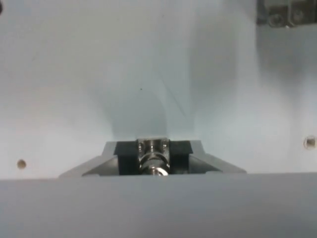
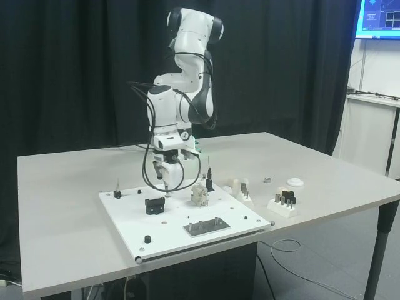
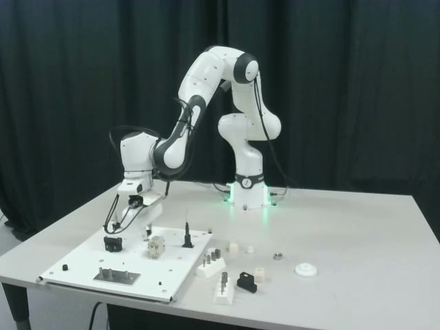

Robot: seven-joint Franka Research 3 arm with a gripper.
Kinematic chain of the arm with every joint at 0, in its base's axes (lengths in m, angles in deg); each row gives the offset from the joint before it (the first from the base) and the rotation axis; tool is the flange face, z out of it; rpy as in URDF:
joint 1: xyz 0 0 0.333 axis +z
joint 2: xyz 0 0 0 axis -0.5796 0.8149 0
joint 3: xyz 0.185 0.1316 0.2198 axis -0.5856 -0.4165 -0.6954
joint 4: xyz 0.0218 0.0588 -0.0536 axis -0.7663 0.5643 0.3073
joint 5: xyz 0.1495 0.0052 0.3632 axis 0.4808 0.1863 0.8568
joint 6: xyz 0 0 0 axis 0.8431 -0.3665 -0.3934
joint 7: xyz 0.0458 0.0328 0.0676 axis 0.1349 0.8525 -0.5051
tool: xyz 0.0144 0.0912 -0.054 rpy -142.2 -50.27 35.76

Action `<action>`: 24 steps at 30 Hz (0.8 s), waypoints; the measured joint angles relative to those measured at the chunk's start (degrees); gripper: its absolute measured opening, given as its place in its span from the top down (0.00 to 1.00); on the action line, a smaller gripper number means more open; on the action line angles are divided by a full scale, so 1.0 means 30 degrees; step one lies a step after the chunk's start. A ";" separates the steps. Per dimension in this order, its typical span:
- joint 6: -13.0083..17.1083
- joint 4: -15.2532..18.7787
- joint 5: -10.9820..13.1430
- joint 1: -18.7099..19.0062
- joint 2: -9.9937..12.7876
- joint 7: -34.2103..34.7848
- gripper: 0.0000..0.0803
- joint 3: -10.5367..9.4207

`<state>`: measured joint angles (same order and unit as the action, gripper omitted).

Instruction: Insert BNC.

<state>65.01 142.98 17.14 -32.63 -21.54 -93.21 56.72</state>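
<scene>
My gripper [image 1: 153, 151] is shut on the BNC plug [image 1: 154, 161], a short metal barrel held between the two fingers [image 1: 101, 166]. In the first room view the gripper [image 2: 167, 167] hangs a little above the far left part of the white board [image 2: 181, 240], with a cable looping down from it. A black block [image 2: 154, 205] sits on the board just in front of the gripper. The second room view shows the gripper [image 3: 133, 206] above and behind that black block [image 3: 112, 243]. I cannot tell which fixture holds the BNC socket.
The board also carries a small grey-white fixture [image 2: 199, 195], an upright black pin [image 2: 210, 181], a thin post [image 2: 117, 189] and a metal plate with pegs [image 2: 204, 227]. White holders [image 2: 282, 204] and a white disc [image 2: 295, 182] lie on the grey table.
</scene>
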 joint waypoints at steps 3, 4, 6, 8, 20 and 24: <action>0.0093 0.0056 0.0209 0.0006 -0.0022 0.0780 0.84 0.0002; 0.0137 0.0083 0.0260 0.0011 -0.0034 0.1059 0.84 0.0002; 0.0195 0.0119 0.0313 0.0021 -0.0053 0.1643 0.84 0.0002; 0.0241 0.0139 0.0325 0.0038 -0.0061 0.2283 0.84 0.0002; 0.1123 0.0591 0.0325 0.0278 -0.0253 0.5479 0.84 0.0011; 0.1604 0.0827 0.0325 0.0412 -0.0327 0.7051 0.84 0.0011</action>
<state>69.82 145.46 18.12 -31.39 -22.52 -72.06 56.76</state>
